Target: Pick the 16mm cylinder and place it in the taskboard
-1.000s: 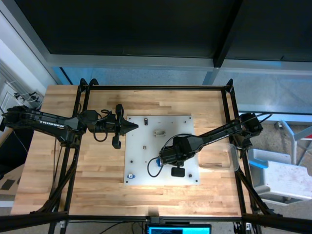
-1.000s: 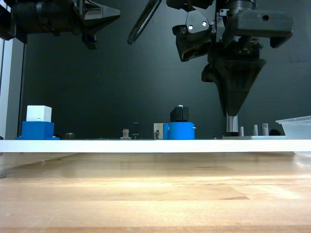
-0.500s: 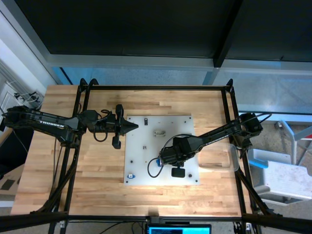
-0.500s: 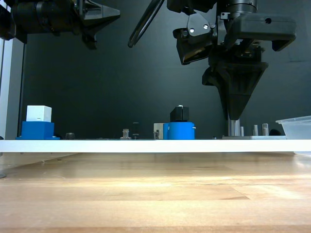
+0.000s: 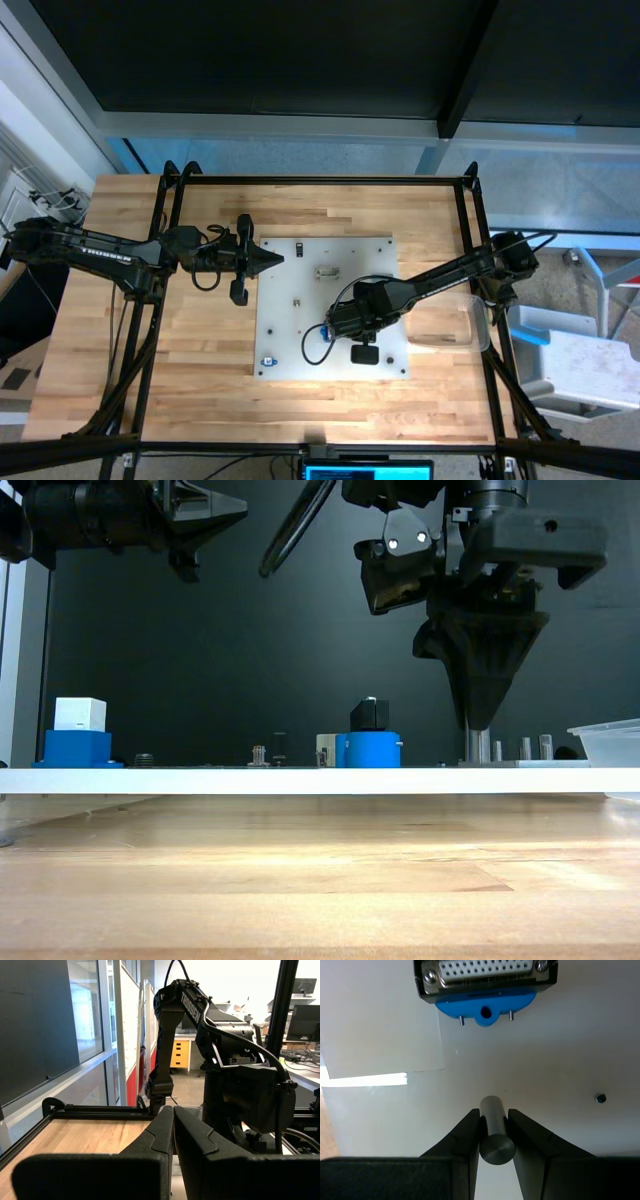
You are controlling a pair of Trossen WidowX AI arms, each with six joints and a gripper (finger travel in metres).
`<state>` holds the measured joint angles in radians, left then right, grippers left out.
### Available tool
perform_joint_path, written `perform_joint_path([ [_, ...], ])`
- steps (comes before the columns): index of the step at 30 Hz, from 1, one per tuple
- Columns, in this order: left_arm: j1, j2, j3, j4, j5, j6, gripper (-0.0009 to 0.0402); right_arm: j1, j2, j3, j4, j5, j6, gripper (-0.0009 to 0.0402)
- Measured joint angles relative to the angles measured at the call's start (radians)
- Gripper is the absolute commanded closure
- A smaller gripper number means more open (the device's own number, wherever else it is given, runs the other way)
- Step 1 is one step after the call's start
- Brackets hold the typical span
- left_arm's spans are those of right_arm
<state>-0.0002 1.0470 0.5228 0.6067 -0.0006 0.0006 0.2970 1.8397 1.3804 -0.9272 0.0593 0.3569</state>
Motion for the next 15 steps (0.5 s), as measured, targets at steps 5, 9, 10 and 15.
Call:
perform_joint_path([
  [5, 0.000, 0.000, 0.000, 0.000, 0.000, 0.000, 0.0393, 0.000, 0.002, -0.006, 0.008, 0.000, 0.000, 0.0381],
  [9, 0.000, 0.000, 0.000, 0.000, 0.000, 0.000, 0.0393, 0.000, 0.002, -0.008, 0.009, 0.001, 0.000, 0.0381],
  [10, 0.000, 0.000, 0.000, 0.000, 0.000, 0.000, 0.0393, 0.000, 0.002, -0.010, 0.010, 0.001, 0.000, 0.0381],
  [15, 0.000, 0.000, 0.000, 0.000, 0.000, 0.000, 0.0393, 0.000, 0.002, -0.014, 0.011, 0.000, 0.000, 0.0381],
])
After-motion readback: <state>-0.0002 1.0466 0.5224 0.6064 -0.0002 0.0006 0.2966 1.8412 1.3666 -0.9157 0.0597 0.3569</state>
